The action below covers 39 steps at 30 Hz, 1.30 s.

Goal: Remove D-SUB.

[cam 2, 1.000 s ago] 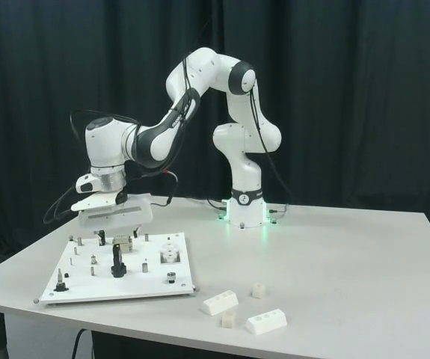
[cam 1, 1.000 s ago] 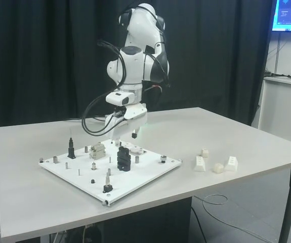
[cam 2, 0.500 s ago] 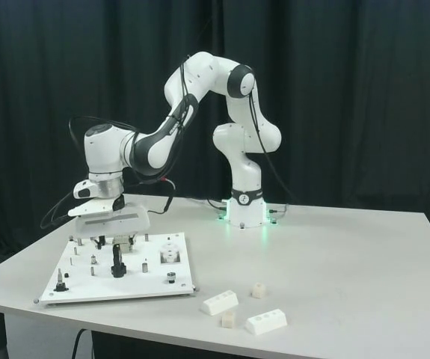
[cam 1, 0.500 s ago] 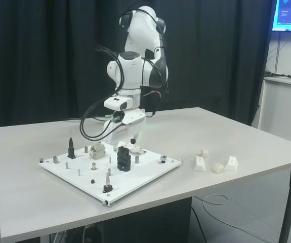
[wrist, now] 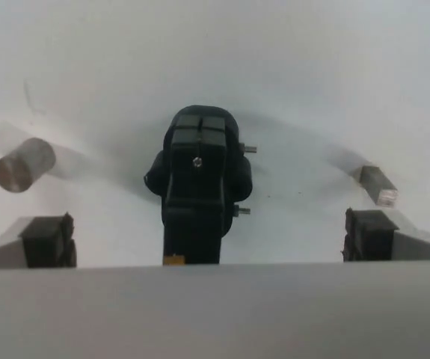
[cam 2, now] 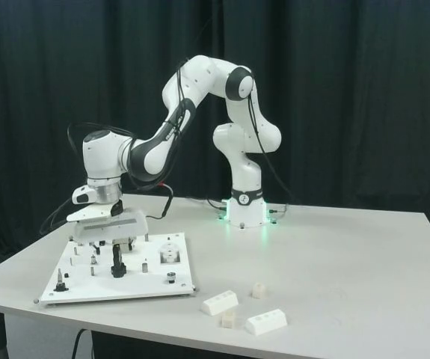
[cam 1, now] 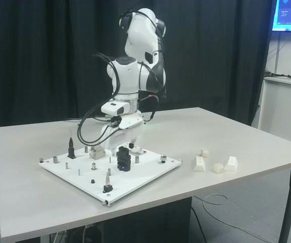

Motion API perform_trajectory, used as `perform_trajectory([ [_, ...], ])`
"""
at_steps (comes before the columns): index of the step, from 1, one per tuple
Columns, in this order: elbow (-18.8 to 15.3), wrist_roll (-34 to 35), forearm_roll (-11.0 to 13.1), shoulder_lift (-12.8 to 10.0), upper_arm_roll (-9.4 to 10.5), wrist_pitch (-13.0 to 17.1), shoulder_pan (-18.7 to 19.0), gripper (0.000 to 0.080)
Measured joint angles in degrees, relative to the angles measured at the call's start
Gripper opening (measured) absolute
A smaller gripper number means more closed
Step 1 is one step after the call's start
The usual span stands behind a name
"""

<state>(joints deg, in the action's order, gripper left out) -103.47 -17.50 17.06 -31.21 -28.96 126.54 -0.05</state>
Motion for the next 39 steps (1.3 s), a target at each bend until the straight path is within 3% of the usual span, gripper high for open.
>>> perform_trajectory([
  [10, -0.01, -0.81, 0.71, -0.99, 0.00, 0.11, -0.15, 0.0800],
  [11, -0.01, -0.81, 0.71, -1.04, 0.00, 0.11, -0.16, 0.0710],
  [17, 0.01, -0.78, 0.71, -1.13, 0.00, 0.11, -0.17, 0.0710],
  [18, 0.03, -0.78, 0.71, -1.13, 0.00, 0.11, -0.17, 0.0550],
  [19, 0.06, -0.77, 0.71, -1.13, 0.00, 0.10, -0.16, 0.0550],
  [20, 0.11, -0.77, 0.71, -1.13, 0.00, 0.09, -0.15, 0.0359],
  [32, 0.58, 0.17, 0.35, 0.26, -0.01, -1.95, 0.50, 0.0359],
  [33, 0.60, 0.17, 0.24, 0.49, -0.01, -2.25, 0.55, 0.0155],
  [39, 0.61, 0.17, -0.58, 1.72, -0.02, -3.19, 0.69, 0.0155],
])
